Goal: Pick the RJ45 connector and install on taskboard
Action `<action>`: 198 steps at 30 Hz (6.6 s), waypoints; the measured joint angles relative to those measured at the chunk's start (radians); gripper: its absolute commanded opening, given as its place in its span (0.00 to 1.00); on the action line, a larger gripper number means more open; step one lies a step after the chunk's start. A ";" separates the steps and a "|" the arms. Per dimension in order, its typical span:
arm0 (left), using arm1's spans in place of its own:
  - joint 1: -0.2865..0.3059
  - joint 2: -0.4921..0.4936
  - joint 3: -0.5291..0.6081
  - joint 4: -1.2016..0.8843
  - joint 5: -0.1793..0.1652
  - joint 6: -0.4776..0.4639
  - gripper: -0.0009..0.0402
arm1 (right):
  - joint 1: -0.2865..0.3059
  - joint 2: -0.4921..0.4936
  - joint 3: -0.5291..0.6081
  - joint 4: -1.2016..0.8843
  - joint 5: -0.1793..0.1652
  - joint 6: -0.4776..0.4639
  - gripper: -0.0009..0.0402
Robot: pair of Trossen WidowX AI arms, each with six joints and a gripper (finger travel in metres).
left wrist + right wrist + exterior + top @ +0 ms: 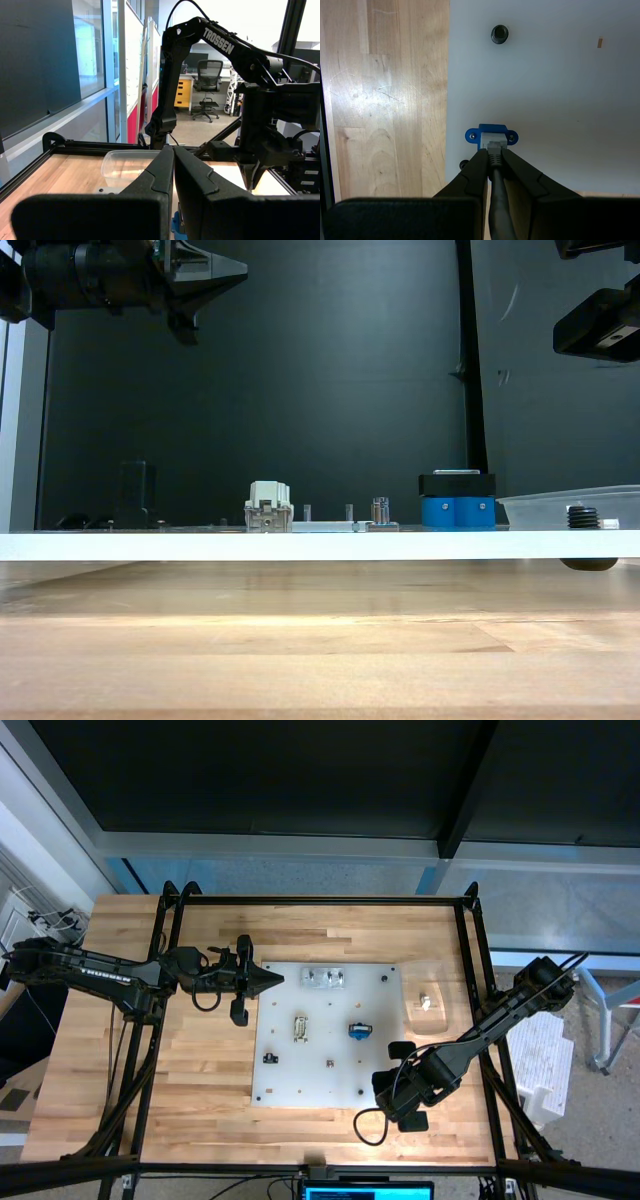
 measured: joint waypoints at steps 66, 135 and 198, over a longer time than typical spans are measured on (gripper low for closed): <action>0.000 0.000 0.000 0.000 0.000 0.000 0.02 | -0.059 -0.264 0.007 -0.114 0.001 -0.030 0.51; 0.000 0.000 0.000 0.000 0.000 0.000 0.02 | -0.748 -0.696 -0.520 1.122 -0.117 -0.599 0.02; 0.000 0.000 0.000 0.000 0.000 0.000 0.02 | -0.722 -0.769 -0.740 1.375 -0.132 -0.536 0.02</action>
